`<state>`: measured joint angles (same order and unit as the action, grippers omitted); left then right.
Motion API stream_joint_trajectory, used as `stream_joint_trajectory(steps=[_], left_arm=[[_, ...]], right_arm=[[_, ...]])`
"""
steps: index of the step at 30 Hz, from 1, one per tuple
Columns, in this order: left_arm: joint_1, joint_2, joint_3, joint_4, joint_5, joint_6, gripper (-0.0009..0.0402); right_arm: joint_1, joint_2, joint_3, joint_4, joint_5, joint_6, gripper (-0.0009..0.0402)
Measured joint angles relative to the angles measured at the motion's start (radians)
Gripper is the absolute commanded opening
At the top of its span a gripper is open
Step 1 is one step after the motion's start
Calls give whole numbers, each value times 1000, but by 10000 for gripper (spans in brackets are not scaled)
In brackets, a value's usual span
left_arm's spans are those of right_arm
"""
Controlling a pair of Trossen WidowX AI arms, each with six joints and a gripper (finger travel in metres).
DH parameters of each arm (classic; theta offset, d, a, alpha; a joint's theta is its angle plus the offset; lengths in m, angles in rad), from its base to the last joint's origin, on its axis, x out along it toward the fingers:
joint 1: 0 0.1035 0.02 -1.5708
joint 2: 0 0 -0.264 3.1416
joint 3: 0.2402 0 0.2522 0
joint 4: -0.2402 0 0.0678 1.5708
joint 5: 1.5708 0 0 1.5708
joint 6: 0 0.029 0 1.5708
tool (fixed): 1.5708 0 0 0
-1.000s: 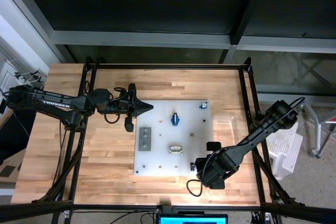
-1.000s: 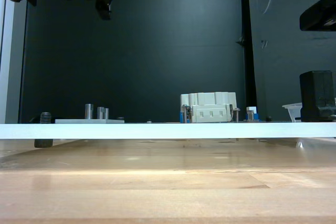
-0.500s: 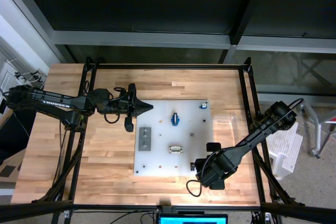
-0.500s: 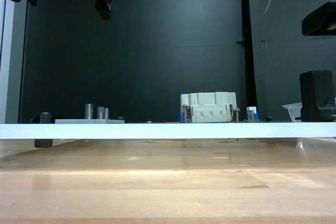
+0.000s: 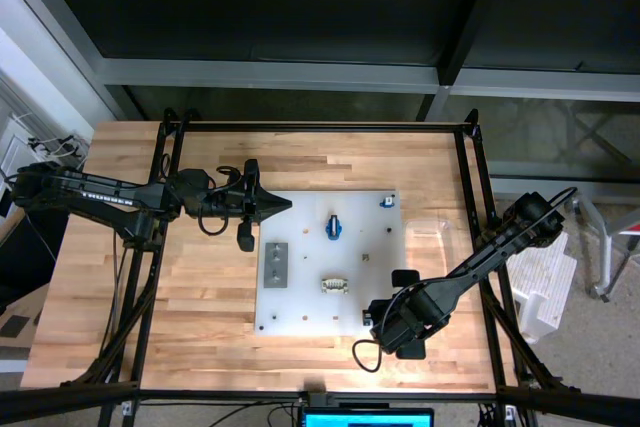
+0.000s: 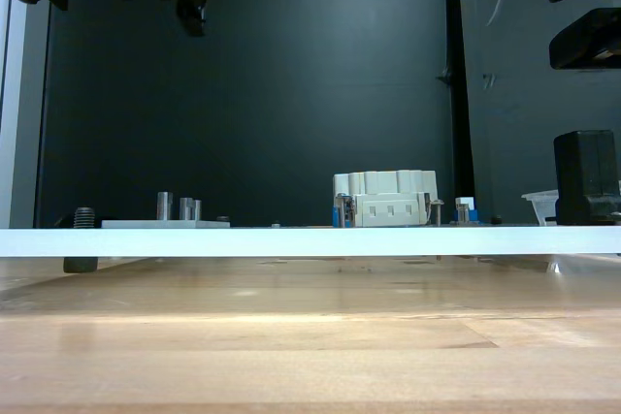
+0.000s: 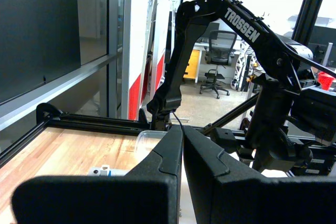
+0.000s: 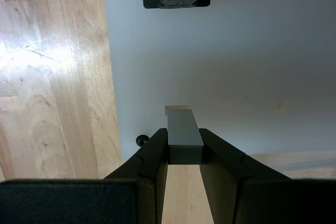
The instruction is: Pick the 16mm bar and install on taskboard
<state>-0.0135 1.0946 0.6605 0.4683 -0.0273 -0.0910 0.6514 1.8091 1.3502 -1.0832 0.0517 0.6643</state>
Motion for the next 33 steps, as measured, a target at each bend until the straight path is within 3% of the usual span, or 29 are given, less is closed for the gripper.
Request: stream_joint_trajectory(steps=[33], left_arm=[[0, 0, 0, 0, 0, 0, 0]], right_arm=[[1, -2, -24, 30, -5, 8, 0]])
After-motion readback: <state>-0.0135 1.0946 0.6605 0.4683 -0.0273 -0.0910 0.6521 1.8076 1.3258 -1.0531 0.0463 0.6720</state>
